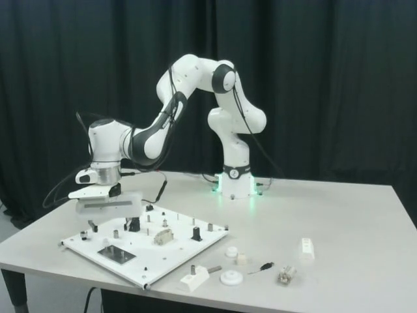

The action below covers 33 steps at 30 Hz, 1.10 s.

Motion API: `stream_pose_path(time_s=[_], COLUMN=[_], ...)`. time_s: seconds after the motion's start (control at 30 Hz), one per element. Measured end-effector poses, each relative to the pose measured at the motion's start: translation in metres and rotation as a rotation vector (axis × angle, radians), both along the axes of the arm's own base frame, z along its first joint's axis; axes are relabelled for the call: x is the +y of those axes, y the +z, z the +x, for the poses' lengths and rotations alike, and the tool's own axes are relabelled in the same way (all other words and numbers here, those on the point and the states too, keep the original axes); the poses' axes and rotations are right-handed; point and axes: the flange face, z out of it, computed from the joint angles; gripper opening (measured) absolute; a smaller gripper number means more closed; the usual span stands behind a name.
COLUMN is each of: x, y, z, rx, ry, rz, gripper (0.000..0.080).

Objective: Remove small gear.

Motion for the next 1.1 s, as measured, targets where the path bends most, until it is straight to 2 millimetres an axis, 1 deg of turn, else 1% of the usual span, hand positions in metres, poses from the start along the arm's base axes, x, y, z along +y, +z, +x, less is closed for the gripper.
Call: stream_pose_path(time_s=[0.43,1.1], x=[-0.003,-0.004], y=[-0.018,-0.032], z=[0.004,0.012], rx=[-0.037,-0.063], ry=[0.028,0.036], rz=[-0.022,-0.054], gripper=[0.08,0.08])
